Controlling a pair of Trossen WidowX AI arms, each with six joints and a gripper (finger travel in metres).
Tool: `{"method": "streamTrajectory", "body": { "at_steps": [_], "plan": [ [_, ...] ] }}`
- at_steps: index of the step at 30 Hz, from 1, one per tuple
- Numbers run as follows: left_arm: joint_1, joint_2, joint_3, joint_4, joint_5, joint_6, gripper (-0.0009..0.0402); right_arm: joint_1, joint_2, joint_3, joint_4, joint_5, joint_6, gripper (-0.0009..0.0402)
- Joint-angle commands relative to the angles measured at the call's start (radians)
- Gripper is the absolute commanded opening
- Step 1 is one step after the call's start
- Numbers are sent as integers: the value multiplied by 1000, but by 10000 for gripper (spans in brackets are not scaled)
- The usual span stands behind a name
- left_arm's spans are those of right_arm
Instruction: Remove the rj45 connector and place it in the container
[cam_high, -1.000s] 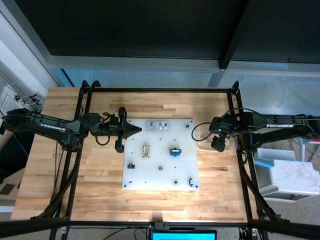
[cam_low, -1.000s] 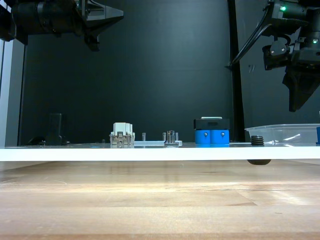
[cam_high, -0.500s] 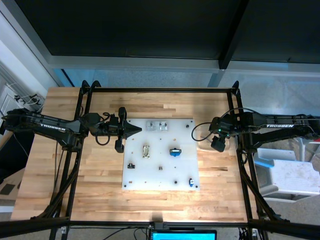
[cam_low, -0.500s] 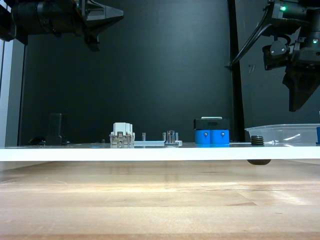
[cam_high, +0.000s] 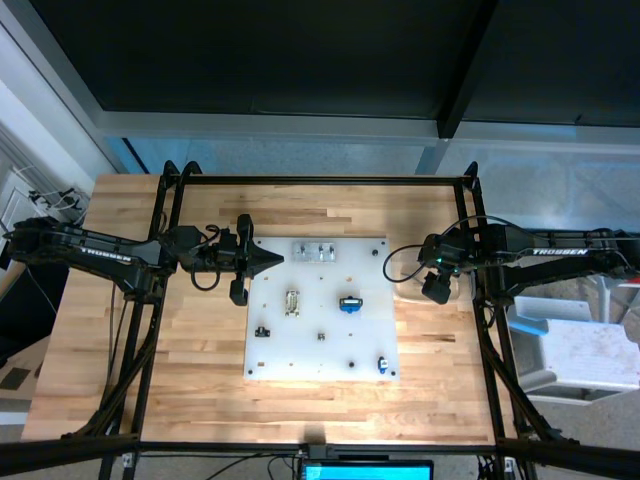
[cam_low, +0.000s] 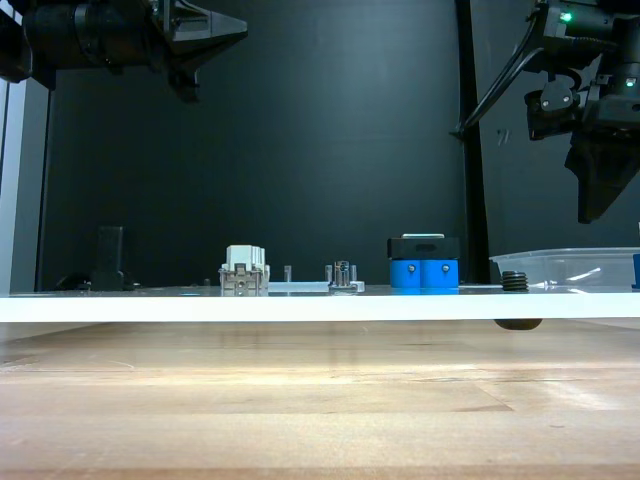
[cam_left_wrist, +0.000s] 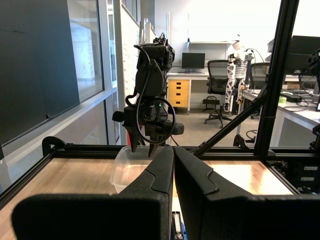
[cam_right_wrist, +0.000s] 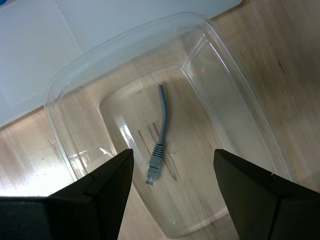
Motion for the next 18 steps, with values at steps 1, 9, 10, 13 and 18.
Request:
{"method": "streamTrajectory", "body": {
  "at_steps": [1,9,10,13,18],
  "plan": [
    [0,0,0,0,0,0,0,0,0,0,5,0,0,224],
    [0,0,0,0,0,0,0,0,0,0,19,-13,0,224],
    [0,0,0,0,0,0,0,0,0,0,22,-13,0,224],
    [0,0,0,0,0,0,0,0,0,2,22,-12,0,223],
    [0,0,0,0,0,0,0,0,0,6,14,-12,0,224]
  ]
}}
